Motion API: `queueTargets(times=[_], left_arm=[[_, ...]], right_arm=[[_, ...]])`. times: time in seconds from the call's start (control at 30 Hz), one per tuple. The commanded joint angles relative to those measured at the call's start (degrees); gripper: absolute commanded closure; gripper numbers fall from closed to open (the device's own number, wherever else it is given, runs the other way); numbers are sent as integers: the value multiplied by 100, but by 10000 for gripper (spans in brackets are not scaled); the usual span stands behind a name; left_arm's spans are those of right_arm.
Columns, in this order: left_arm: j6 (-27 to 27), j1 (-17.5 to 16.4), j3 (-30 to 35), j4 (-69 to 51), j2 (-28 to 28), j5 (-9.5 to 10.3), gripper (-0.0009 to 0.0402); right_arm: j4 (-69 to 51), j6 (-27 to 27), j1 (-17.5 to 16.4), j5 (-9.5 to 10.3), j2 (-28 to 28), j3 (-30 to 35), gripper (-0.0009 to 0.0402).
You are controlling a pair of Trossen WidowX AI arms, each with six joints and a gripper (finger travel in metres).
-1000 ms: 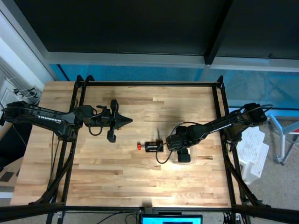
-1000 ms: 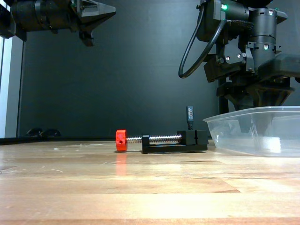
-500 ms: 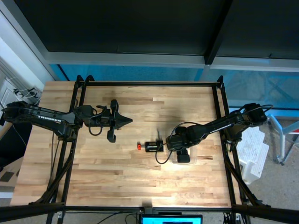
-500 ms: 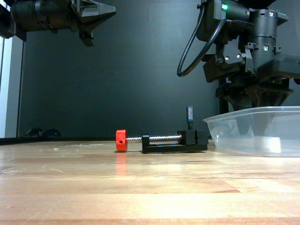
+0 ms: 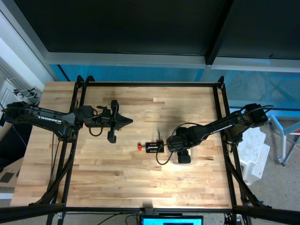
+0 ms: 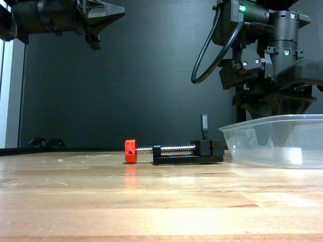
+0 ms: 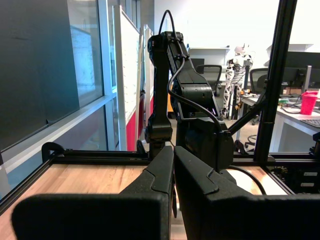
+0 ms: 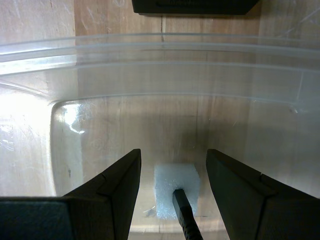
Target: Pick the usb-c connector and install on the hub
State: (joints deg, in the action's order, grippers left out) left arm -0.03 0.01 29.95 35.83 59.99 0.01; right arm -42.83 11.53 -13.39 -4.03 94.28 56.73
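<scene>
Right gripper [image 8: 172, 156]: hung low over the clear tray [image 6: 272, 126], claw spread wide and gripping nothing.
Usb-c connector [image 8: 183, 212]: a dark plug seated in a white foam block [image 8: 166, 181] on the tray floor, between the open fingers.
Hub [image 6: 187, 151]: lay on the table [image 5: 117, 178] just left of the tray, orange-red tip [image 6: 130, 150] pointing left, thin pin [image 6: 204, 122] upright.
Left gripper [image 7: 173, 150]: parked high at far left, fingers pressed together, empty.
Risk: closing too low would likely pinch foam along with the plug.
Risk: an off-centre pinch could tilt the plug and spoil insertion.
Risk: dragging the light tray might nudge the hub.
</scene>
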Motion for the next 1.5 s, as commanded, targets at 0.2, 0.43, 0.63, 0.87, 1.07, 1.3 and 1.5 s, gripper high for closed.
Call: queueTargets(times=[0.2, 0.43, 0.63, 0.87, 1.07, 1.3, 1.5], left_arm=[[2, 0, 0, 0, 0, 0, 393], [2, 0, 0, 0, 0, 0, 393], [2, 0, 0, 0, 0, 0, 393], [2, -2, 0, 0, 0, 0, 393], [2, 0, 0, 0, 0, 0, 393], [2, -2, 0, 0, 0, 0, 393], [2, 0, 0, 0, 0, 0, 393]], right_arm=[[9, 0, 0, -2, 2, 2, 212], [9, -2, 2, -2, 2, 2, 212], [7, -2, 0, -2, 2, 2, 212], [7, -2, 0, -2, 2, 2, 212], [7, -2, 0, 0, 0, 2, 212], [-28, -2, 0, 0, 0, 61, 212], [-61, -7, 0, 0, -13, 96, 212]])
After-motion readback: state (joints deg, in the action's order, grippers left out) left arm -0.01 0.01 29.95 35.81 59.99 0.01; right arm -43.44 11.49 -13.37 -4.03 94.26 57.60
